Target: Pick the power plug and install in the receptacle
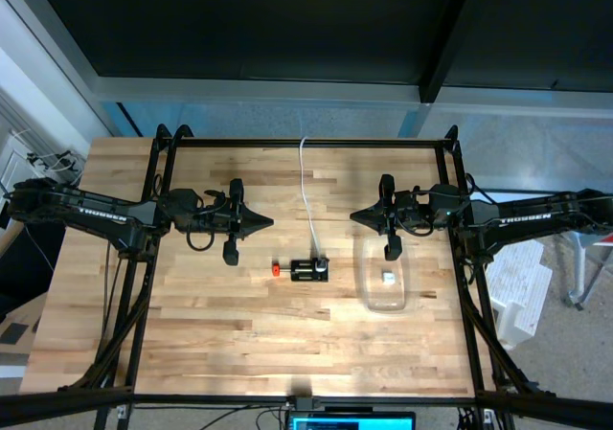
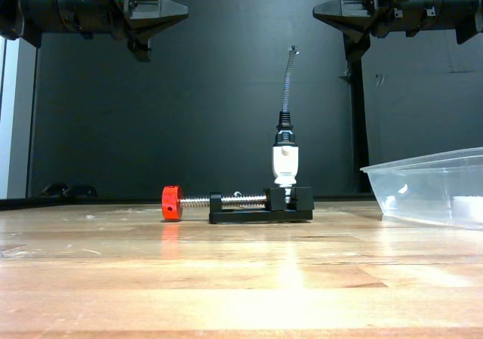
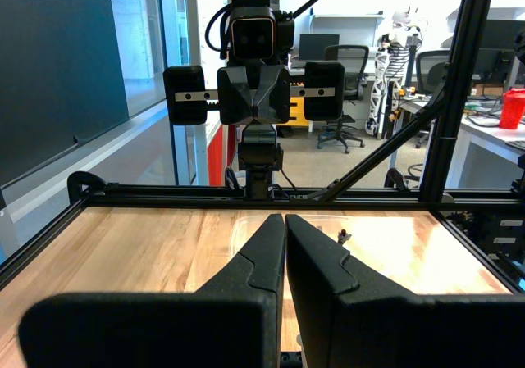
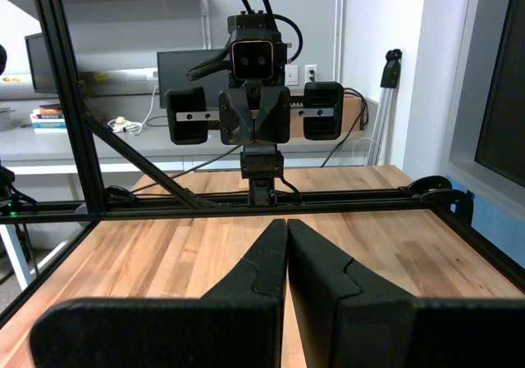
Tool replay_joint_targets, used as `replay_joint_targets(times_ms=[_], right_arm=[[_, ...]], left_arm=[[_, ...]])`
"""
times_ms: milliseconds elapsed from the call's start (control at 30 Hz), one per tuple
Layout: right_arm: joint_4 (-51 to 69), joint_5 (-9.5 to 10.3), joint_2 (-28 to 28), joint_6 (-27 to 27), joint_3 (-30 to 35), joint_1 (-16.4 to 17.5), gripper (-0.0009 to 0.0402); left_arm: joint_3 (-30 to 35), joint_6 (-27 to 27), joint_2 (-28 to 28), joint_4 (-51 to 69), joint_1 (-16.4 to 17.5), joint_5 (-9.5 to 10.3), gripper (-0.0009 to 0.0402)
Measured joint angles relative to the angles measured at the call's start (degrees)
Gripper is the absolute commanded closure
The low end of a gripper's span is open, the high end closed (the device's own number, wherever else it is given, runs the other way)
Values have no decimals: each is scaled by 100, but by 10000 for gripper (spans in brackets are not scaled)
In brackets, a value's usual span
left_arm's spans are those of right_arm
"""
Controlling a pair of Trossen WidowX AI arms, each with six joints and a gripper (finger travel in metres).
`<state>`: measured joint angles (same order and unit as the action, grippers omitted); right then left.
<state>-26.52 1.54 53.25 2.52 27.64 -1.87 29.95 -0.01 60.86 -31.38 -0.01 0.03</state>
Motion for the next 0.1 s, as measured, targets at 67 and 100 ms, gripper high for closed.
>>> replay_joint_targets(times_ms=[67,100], right_arm=[[0,2,0,0,0,0,393],[0,0,-2,0,0,0,393]], left_arm=[[0,0,0,2,0,2,393],[-2,0,0,2,0,2,393]])
